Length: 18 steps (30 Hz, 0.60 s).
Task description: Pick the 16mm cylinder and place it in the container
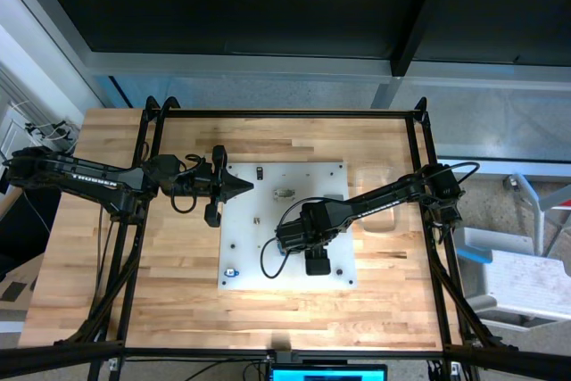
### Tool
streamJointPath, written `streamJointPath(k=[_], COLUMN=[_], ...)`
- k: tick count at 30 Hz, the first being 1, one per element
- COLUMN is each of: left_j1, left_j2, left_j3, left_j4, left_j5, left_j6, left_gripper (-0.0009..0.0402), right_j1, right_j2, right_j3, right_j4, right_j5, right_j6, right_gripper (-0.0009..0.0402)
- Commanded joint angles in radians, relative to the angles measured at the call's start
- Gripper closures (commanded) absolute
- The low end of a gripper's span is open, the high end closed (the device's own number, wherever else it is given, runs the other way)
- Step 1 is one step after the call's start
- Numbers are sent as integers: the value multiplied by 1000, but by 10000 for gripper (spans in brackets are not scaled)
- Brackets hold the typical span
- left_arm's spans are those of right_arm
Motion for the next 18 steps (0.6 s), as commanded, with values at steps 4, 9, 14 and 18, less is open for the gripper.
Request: streamJointPath(k=[4,9,14,18], left_j1=[0,0,0,0], left_j2=[0,0,0,0], left_j3=[0,0,0,0], left_j4=[0,0,0,0], left_j5=[0,0,0,0], left_j6=[0,0,0,0], left_gripper=[393,393,393,393], right_j1=[-1,-2,-3,-3], right_j2=[-1,-1,-1,-2], right_j3=[-32,-55,-73,-74], right_j4=[37,62,78,81], right_j5=[0,0,1,10], right_j6=[0,0,-3,-3], right_gripper=[205,205,205,215])
